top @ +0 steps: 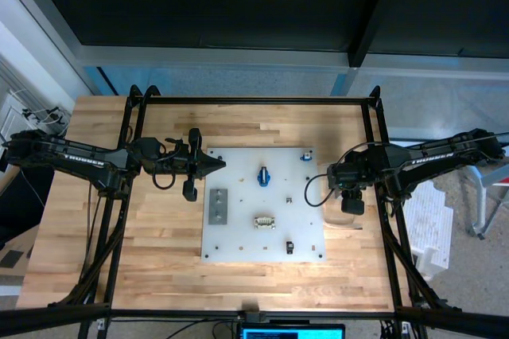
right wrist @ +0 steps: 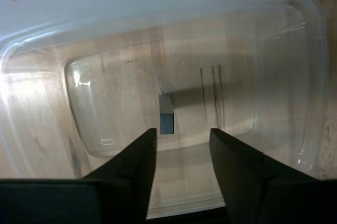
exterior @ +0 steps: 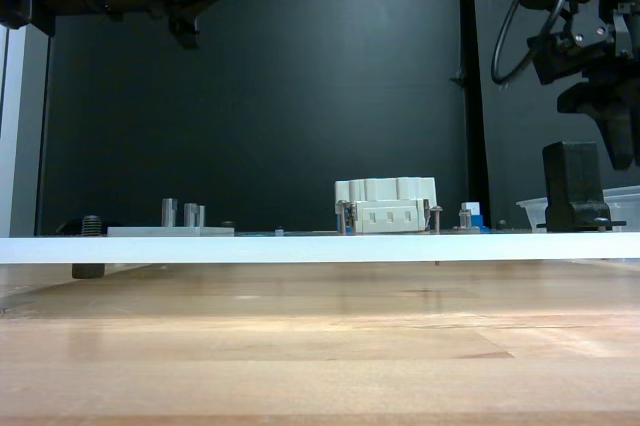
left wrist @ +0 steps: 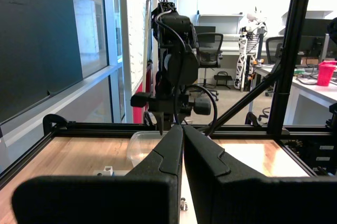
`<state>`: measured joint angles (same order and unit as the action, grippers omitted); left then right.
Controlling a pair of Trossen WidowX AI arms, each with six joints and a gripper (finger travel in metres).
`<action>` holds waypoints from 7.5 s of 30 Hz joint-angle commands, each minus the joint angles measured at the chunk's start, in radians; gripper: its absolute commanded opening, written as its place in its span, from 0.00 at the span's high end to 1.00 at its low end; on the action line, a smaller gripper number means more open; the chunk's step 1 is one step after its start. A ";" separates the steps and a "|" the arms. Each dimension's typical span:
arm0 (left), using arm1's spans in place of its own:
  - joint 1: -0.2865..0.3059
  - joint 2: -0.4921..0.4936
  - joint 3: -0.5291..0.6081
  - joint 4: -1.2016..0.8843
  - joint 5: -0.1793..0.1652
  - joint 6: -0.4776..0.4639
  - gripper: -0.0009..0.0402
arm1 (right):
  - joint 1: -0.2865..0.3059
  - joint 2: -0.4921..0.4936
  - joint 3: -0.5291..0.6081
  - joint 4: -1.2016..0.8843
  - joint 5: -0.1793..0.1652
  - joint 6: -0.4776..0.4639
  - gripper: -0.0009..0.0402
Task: Pick the 16mm bar and install on taskboard
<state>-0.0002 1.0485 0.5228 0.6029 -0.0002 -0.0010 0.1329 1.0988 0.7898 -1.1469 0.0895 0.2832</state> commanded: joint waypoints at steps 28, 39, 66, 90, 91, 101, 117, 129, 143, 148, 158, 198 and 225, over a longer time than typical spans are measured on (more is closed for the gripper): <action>0.000 0.000 0.000 0.000 0.000 0.000 0.98 | 0.064 0.005 -0.118 0.121 0.024 0.132 0.57; 0.000 0.000 0.000 0.000 0.000 0.000 0.98 | 0.074 0.005 -0.185 0.212 0.024 0.177 0.57; 0.000 0.000 0.000 0.000 0.000 0.000 0.98 | 0.079 0.005 -0.196 0.229 0.026 0.185 0.75; 0.000 0.000 0.000 0.000 0.000 0.000 0.98 | 0.081 0.005 -0.155 0.196 0.021 0.203 0.98; 0.000 0.000 0.000 0.000 0.000 0.000 0.98 | 0.081 0.005 -0.143 0.185 0.019 0.203 0.98; 0.000 0.000 0.000 0.000 0.000 0.000 0.98 | 0.084 0.005 0.031 0.024 0.011 0.204 0.98; 0.000 0.000 0.000 0.000 0.000 0.000 0.98 | 0.116 0.010 0.198 -0.121 -0.011 0.199 0.98; 0.000 0.000 0.000 0.000 0.000 0.000 0.98 | 0.179 0.088 0.270 -0.115 -0.013 0.058 0.98; 0.000 0.000 0.000 0.000 0.000 0.000 0.98 | 0.258 0.293 0.439 -0.117 -0.015 -0.381 0.98; 0.000 0.000 0.000 0.000 0.000 0.000 0.98 | 0.285 0.352 0.491 -0.110 -0.030 -0.535 0.98; 0.000 0.000 0.000 0.000 0.000 0.000 0.98 | 0.356 0.407 0.512 -0.044 -0.075 -0.802 0.98; 0.000 0.000 0.000 0.000 0.000 0.000 0.98 | 0.414 0.601 0.568 0.033 -0.150 -1.267 0.98; 0.000 0.000 0.000 0.000 0.000 0.000 0.98 | 0.424 0.648 0.504 0.116 -0.134 -1.274 0.98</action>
<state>-0.0002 1.0489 0.5224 0.6025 -0.0006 -0.0010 0.5560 1.7432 1.2938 -1.0298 -0.0452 -0.9894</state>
